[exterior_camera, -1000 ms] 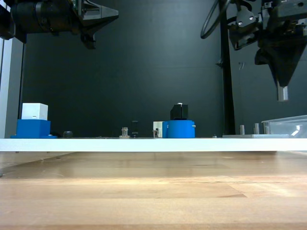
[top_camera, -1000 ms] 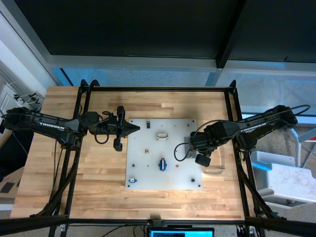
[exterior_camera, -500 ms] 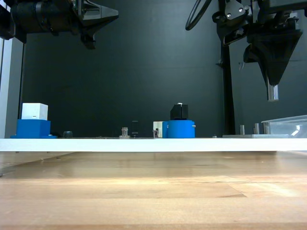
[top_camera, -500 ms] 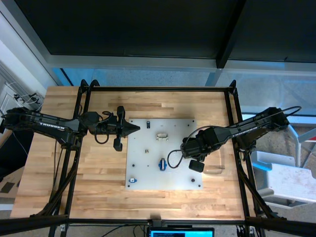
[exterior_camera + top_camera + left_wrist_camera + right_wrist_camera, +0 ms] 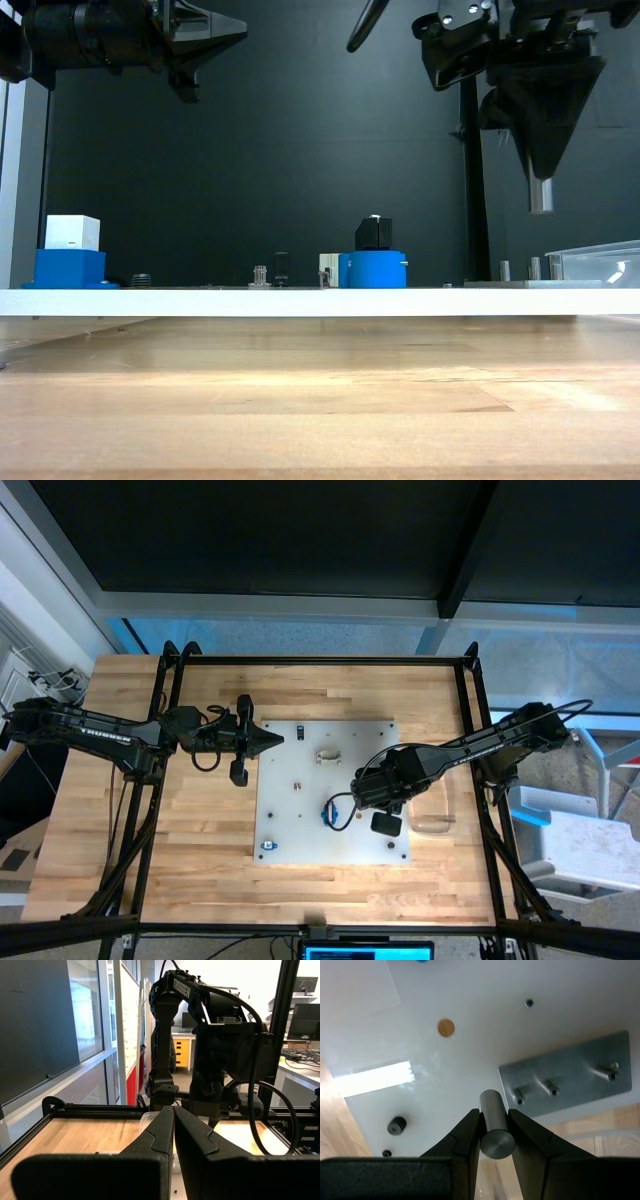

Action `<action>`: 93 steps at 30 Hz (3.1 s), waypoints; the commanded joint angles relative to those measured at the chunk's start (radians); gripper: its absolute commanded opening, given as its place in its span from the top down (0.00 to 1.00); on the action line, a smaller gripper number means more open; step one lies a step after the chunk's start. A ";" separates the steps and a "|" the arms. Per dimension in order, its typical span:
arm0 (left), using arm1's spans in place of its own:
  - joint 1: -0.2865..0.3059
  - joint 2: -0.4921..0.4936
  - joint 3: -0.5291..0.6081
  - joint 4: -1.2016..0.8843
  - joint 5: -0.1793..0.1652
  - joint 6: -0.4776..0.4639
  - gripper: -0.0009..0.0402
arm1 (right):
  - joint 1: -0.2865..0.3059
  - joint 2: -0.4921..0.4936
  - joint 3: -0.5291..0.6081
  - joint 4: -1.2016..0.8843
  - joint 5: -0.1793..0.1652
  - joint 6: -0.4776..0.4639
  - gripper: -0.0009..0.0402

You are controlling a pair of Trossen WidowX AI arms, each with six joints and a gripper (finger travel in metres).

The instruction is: Pick the 16mm cylinder and place it in the taskboard

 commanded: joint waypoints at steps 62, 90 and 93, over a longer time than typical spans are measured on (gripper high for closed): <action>0.000 0.000 0.000 0.000 0.000 0.000 0.98 | -0.006 0.198 0.087 0.143 -0.024 -0.058 0.88; 0.000 0.000 0.000 0.000 0.000 0.000 0.98 | -0.005 0.238 0.088 0.154 -0.027 -0.057 0.88; 0.000 0.000 0.000 0.000 0.000 0.000 0.98 | -0.004 0.238 0.088 0.153 -0.030 -0.054 0.88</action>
